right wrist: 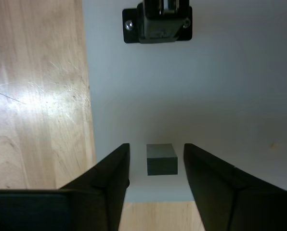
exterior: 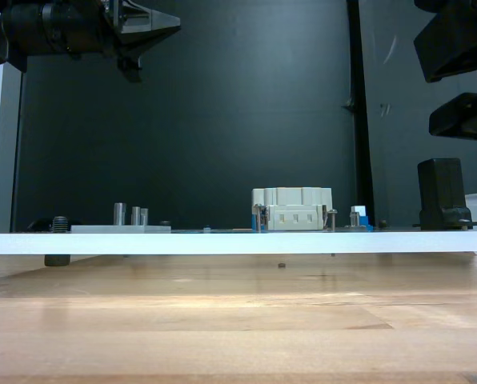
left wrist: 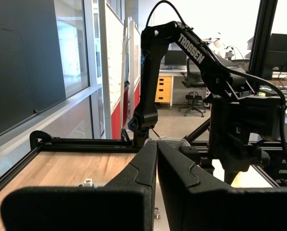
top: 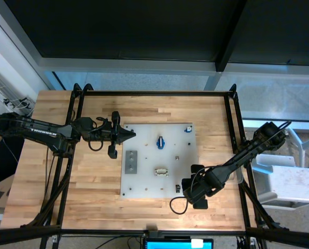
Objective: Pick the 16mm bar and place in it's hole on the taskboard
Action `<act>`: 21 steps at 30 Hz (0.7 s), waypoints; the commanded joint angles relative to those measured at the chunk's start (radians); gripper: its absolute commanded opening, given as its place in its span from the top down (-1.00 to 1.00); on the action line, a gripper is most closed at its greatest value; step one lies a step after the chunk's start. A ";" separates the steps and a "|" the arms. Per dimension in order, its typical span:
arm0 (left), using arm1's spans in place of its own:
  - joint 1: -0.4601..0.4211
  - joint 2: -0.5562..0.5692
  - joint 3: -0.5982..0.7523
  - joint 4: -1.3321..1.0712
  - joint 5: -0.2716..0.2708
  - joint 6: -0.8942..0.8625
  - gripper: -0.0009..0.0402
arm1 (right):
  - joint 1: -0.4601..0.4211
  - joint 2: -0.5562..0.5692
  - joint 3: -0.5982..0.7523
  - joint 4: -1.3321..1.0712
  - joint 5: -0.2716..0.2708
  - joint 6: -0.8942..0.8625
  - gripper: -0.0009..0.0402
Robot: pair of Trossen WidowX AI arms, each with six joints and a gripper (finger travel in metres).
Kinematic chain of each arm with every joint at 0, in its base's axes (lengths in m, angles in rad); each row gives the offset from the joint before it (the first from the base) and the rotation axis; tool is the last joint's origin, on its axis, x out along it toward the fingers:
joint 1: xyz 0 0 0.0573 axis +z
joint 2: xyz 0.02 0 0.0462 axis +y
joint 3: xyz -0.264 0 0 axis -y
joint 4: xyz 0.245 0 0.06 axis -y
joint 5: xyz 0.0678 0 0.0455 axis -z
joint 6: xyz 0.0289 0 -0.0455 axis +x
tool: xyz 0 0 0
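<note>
Straddling the 16mm bar [right wrist: 162,159] with jaws spread, touching neither side: right gripper [right wrist: 156,148], hanging over the taskboard [top: 144,179] toward the lower right of the high view. Lying free on the white surface, seemingly clear of any hole, ungrasped: that bar, a small grey block. Judging pickup not yet made; closing, lifting, carrying and seating all remaining. Hovering at the board's upper left edge, jaws pressed together on nothing: left gripper [top: 130,134]. Standing just beyond the bar: black connector mount [right wrist: 157,21]. Sitting on the path toward the likely seat, a grey holed plate [top: 130,162]: white connector [top: 161,171]; farther up, blue clip [top: 160,141]. Carrying everything: wooden tabletop [top: 92,207].
</note>
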 commanded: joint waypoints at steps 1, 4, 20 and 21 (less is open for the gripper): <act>0.000 0.000 0.000 0.000 0.000 0.000 0.96 | 0.000 -0.012 0.011 -0.020 -0.001 -0.003 -0.02; 0.000 0.000 0.000 0.000 0.000 0.000 0.96 | 0.000 -0.025 0.026 -0.050 -0.001 -0.002 -0.12; 0.000 0.000 0.000 0.000 0.000 0.000 0.96 | 0.000 -0.096 0.079 -0.134 -0.024 0.009 -0.36; 0.000 0.000 0.000 0.000 0.000 0.000 0.96 | 0.000 -0.101 0.079 -0.135 -0.024 0.010 -0.37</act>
